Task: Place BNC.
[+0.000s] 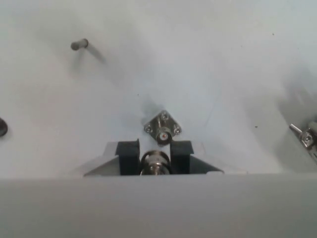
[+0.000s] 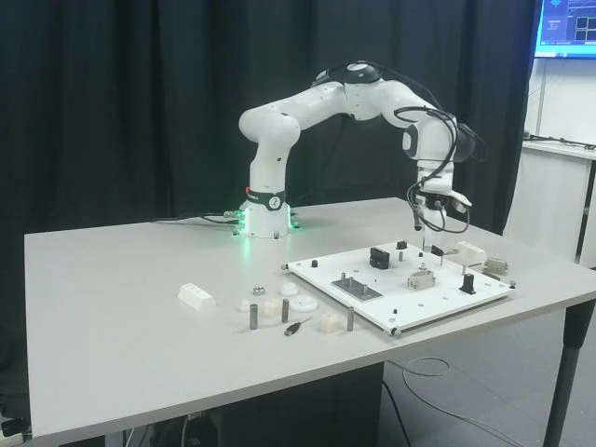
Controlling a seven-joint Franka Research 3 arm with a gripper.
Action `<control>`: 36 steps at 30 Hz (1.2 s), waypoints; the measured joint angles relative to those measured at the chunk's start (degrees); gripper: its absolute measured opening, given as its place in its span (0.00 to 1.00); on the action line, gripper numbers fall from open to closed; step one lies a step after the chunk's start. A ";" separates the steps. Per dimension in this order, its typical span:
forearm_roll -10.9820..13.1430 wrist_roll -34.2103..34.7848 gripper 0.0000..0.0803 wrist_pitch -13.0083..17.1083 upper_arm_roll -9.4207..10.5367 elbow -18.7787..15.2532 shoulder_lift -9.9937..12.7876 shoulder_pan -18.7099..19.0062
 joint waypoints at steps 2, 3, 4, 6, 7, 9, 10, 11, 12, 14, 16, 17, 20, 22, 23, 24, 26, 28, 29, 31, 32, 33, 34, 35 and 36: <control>-0.01 0.00 0.16 0.00 -0.05 -0.06 0.00 0.03; -0.01 0.00 0.16 0.00 -0.07 -0.09 0.00 0.04; -0.01 0.00 0.16 0.00 -0.09 -0.12 0.00 0.05; -0.01 0.00 0.16 0.00 -0.12 -0.20 0.00 0.07; -0.01 0.00 0.16 0.00 -0.13 -0.23 0.00 0.08; -0.01 0.00 0.16 0.00 -0.16 -0.29 0.00 0.09; -0.01 0.00 0.16 0.00 -0.16 -0.31 0.00 0.09; -0.01 0.00 0.16 0.00 -0.17 -0.33 0.00 0.09; -0.01 0.00 0.16 0.00 -0.18 -0.35 0.00 0.09; -0.01 0.00 0.16 0.00 -0.20 -0.38 0.00 0.10; -0.01 0.00 0.16 0.00 -0.21 -0.41 0.00 0.10; -0.01 0.00 0.16 0.00 -0.22 -0.42 0.00 0.10; -0.01 0.00 0.16 0.00 -0.23 -0.45 0.00 0.10; -0.01 0.00 0.16 0.00 -0.23 -0.46 0.00 0.10; -0.01 0.00 0.16 0.00 -0.23 -0.47 0.00 0.10; -0.01 0.00 0.16 0.00 -0.24 -0.48 0.00 0.10; 0.00 0.00 0.16 0.00 -0.24 -0.50 0.00 0.10; 0.00 0.00 0.16 0.00 -0.26 -0.53 0.00 0.10; 0.00 0.00 0.16 0.00 -0.27 -0.55 0.00 0.10; 0.00 0.05 0.16 0.03 -0.32 -0.65 0.00 0.09; 0.00 0.07 0.16 0.07 -0.36 -0.73 0.00 0.09; 0.00 0.09 0.16 0.12 -0.41 -0.82 0.00 0.08; 0.00 0.10 0.16 0.19 -0.47 -0.95 0.00 0.06; 0.00 0.14 0.16 0.30 -0.53 -1.12 0.00 0.03; 0.00 0.19 0.16 0.43 -0.60 -1.31 0.00 -0.02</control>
